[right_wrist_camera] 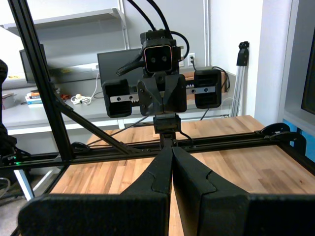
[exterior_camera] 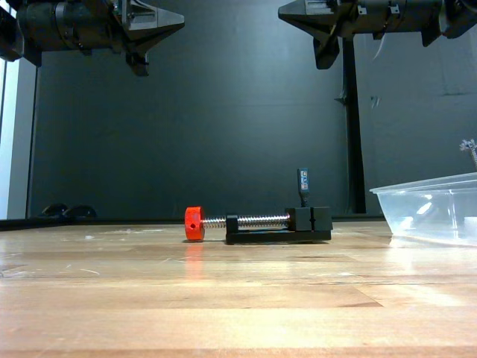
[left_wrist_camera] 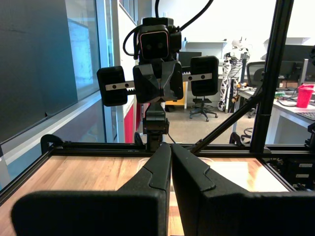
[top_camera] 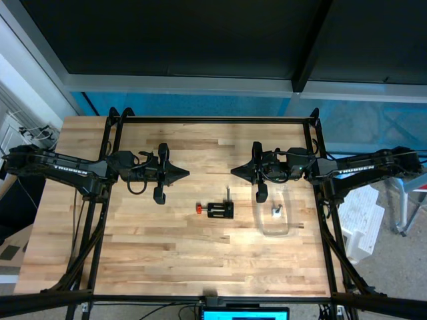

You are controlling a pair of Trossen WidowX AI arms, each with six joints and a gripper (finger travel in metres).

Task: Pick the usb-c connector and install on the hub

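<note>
The hub (top_camera: 219,210) is a small black block with a red-orange knob, lying mid-table; in the low view the hub (exterior_camera: 268,223) shows a threaded rod and a thin grey stem standing up. The usb-c connector (top_camera: 275,212), a tiny silvery piece, lies inside the clear tray (top_camera: 274,229) to the hub's right. My left gripper (top_camera: 185,173) hovers high above the table, left of centre, shut and empty. My right gripper (top_camera: 234,171) hovers opposite, pointing at it, also shut and empty. In each wrist view the fingers (left_wrist_camera: 162,162) (right_wrist_camera: 166,164) press together.
A black frame (top_camera: 213,121) borders the wooden table. The clear tray (exterior_camera: 432,209) stands at the right, under the right arm. Both arms hang well above the tabletop, tips facing each other across a gap.
</note>
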